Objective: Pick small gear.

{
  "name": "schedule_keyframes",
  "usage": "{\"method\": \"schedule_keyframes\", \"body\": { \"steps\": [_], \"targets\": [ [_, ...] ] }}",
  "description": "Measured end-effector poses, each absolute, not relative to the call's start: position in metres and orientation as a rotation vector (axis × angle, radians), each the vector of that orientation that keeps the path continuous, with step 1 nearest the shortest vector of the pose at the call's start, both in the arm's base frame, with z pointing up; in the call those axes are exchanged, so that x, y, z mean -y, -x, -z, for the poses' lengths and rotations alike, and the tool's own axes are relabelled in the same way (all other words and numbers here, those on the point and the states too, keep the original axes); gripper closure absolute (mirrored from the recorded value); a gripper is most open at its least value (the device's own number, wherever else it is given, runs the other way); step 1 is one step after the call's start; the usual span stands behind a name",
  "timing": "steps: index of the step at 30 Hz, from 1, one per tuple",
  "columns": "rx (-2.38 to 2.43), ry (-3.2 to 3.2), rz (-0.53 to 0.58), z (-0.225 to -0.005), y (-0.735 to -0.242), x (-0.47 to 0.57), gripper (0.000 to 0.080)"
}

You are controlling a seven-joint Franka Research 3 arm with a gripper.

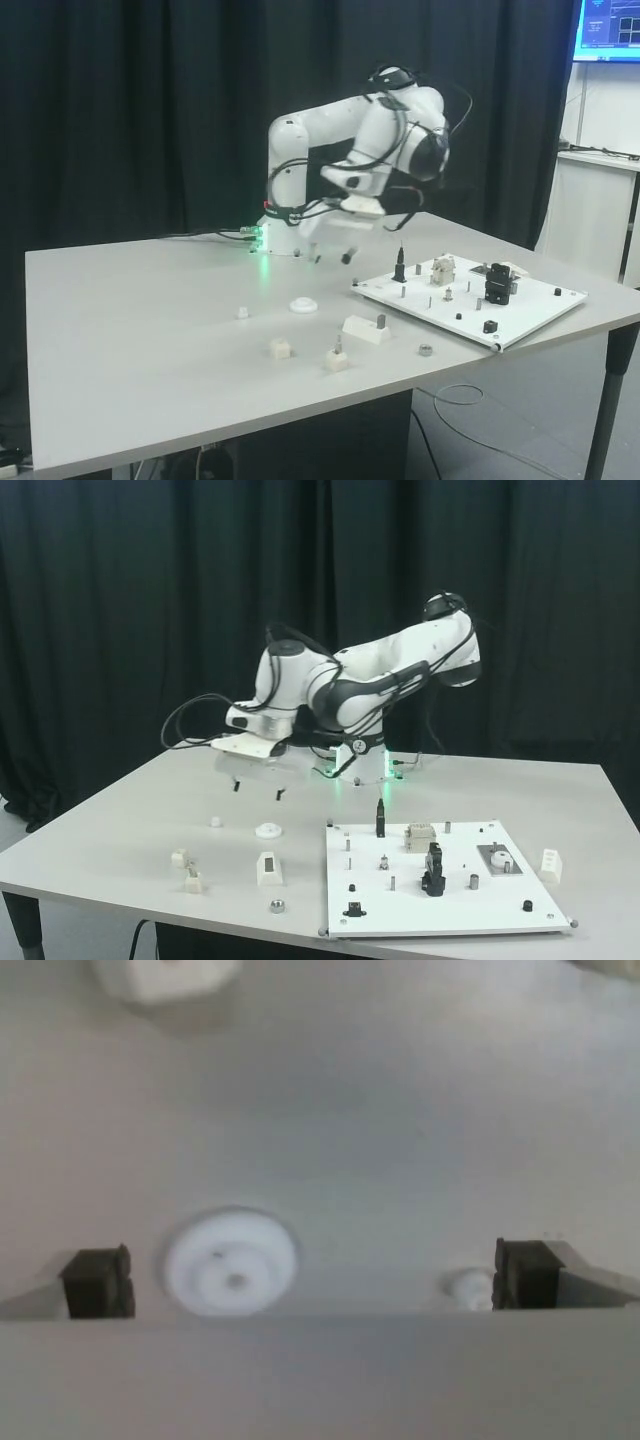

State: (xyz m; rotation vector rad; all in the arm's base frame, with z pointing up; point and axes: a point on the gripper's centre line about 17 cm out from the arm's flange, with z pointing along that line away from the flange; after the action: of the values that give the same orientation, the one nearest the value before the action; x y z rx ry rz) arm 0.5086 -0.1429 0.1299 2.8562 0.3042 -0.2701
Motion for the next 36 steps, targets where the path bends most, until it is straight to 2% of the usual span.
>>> {"method": "schedule_keyframes", "body": {
  "steps": [25, 36],
  "targets": [
    [-0.308, -2.932, 0.205, -0.062, -0.448, 0.256, 0.0003],
    [-0.293, -2.982, 0.154, -0.042, -0.438, 0.277, 0.0003]
  ]
}}
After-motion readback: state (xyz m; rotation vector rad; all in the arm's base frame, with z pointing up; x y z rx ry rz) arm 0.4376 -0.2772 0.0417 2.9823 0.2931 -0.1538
